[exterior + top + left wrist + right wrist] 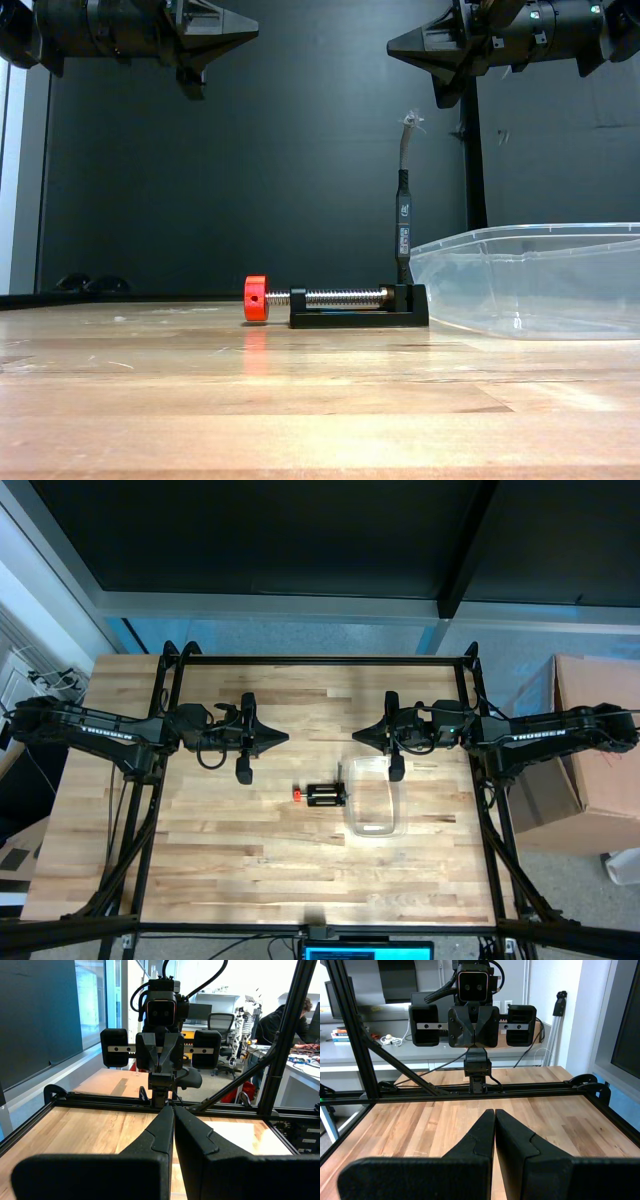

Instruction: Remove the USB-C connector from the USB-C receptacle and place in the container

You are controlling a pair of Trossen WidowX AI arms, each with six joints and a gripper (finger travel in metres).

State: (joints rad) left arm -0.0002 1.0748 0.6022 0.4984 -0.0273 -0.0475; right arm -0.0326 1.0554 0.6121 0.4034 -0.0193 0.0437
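Right now both my claws hang high above the table (200,830), tips facing each other. My left claw (285,738) has its fingers pressed together on nothing, at about 11 o'clock from the clamp (325,795). My right claw (355,736) is likewise closed and empty, at about 1 o'clock from it. Neither is near the work.

The plug (403,225) stands upright in its socket (406,291) at the clamp's 3 o'clock end, seated as far as I can tell, with a short frayed cable stub (407,130) rising from it. The tub (530,280) lies just beside the clamp at 3 o'clock, open side up.

I judge the plug light and its moulded body stiff, the stub above it softer and no good to pull on. I would pinch the body's flat sides low down and draw straight up. The fit is probably snug, and the small clamp may lift with it.

I count one plug, one socket, one clamp with one red knob (256,298) at its 9 o'clock end, one tub, two claws.
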